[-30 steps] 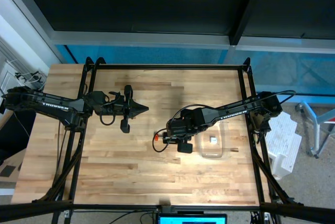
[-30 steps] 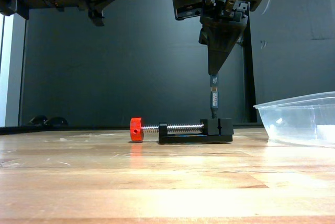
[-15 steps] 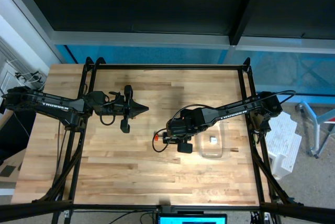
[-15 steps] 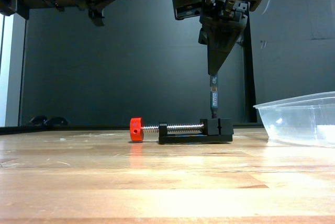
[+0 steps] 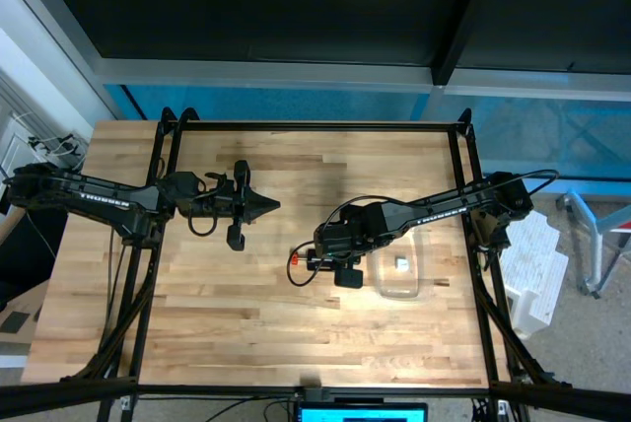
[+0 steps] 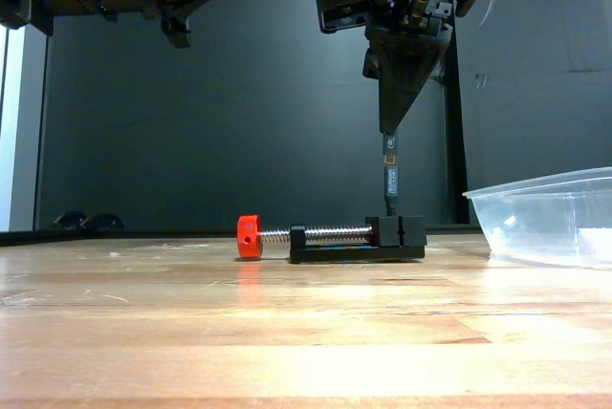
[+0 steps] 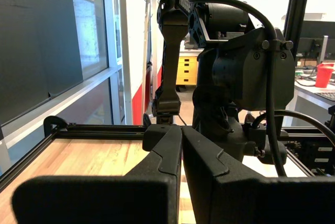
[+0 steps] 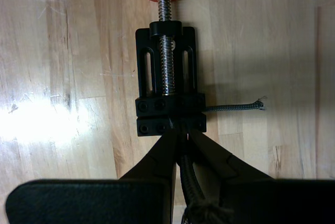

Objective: Pick the usb-c connector and install on the hub

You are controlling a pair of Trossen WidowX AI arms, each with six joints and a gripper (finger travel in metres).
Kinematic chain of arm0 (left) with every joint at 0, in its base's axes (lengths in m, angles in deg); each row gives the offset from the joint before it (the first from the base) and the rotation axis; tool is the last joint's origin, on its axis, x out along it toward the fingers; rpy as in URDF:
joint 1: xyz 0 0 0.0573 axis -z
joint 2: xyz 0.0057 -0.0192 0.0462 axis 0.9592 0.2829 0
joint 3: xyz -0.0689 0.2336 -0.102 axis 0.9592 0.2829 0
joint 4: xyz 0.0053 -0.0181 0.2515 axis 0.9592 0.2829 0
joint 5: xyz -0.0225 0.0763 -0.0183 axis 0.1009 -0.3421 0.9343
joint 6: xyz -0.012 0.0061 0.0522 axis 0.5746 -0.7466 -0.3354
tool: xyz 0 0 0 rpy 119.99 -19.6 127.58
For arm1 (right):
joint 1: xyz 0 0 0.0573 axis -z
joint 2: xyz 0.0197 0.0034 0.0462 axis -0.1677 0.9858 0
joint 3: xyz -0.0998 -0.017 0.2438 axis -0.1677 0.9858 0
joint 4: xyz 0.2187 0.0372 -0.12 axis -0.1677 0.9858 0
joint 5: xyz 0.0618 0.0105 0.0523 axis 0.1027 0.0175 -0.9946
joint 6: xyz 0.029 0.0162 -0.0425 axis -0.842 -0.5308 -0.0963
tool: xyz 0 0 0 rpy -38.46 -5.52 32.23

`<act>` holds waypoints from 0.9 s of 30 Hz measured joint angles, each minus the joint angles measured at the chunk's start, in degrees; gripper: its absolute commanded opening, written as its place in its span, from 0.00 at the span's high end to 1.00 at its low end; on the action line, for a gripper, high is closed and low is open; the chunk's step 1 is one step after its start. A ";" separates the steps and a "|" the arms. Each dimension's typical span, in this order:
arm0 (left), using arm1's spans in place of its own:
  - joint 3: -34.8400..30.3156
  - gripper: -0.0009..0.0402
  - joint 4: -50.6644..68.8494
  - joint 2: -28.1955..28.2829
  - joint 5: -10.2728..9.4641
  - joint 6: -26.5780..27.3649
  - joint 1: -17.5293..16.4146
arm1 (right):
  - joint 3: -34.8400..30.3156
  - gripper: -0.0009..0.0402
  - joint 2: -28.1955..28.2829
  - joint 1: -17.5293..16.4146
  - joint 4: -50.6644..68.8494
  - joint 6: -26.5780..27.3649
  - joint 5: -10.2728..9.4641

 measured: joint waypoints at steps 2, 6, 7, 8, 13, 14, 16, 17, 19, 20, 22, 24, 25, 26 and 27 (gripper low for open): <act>-0.02 0.98 0.00 0.00 0.00 0.02 0.00 | 0.22 0.98 0.00 0.00 -0.17 0.00 0.00; -0.02 0.98 0.00 0.00 0.02 0.00 0.00 | 0.94 0.98 0.00 0.00 -0.79 -0.02 -0.02; 0.00 0.98 0.00 0.00 0.02 0.00 0.00 | 0.96 0.98 0.00 0.00 -0.79 -0.02 -0.02; 0.00 0.98 -0.02 0.00 0.02 0.02 0.00 | 0.96 0.98 0.00 0.00 -0.85 -0.02 0.00; 0.00 0.98 -0.02 0.00 0.02 0.02 0.00 | 0.96 0.98 0.00 0.00 -0.85 -0.02 0.00; -0.02 0.98 -0.02 0.00 0.02 0.00 0.00 | 0.96 0.98 0.00 0.00 -0.85 -0.02 0.00; 0.00 0.98 -0.02 0.00 0.00 0.00 0.00 | 1.03 0.98 0.00 0.00 -0.90 -0.02 0.00; 0.00 0.98 -0.02 0.00 0.02 0.00 0.00 | 1.07 0.98 0.00 0.00 -0.94 -0.02 0.00; -0.02 0.98 -0.02 0.00 0.02 0.02 0.00 | 1.36 0.98 -0.02 -0.02 -1.18 -0.02 0.00; 0.00 0.98 -0.02 0.00 0.02 0.02 0.00 | 1.55 0.98 -0.02 0.00 -1.40 -0.02 0.02; -0.02 0.98 0.00 0.02 0.00 0.00 0.00 | 2.01 0.98 -0.02 -0.02 -2.05 -0.02 0.00; 0.00 0.98 0.00 0.00 0.00 0.00 0.00 | 2.16 0.98 0.26 -0.02 -2.36 -0.02 0.02; 0.00 0.98 -0.02 0.00 0.02 0.00 0.00 | 2.16 0.98 0.46 -0.02 -2.47 -0.02 0.04; 0.00 0.98 0.00 0.00 0.02 0.00 0.00 | 2.16 0.98 0.66 -0.02 -2.47 0.02 0.04; 0.00 0.98 -0.02 0.00 0.00 0.00 0.00 | 2.16 0.98 0.85 -0.02 -2.56 0.22 0.04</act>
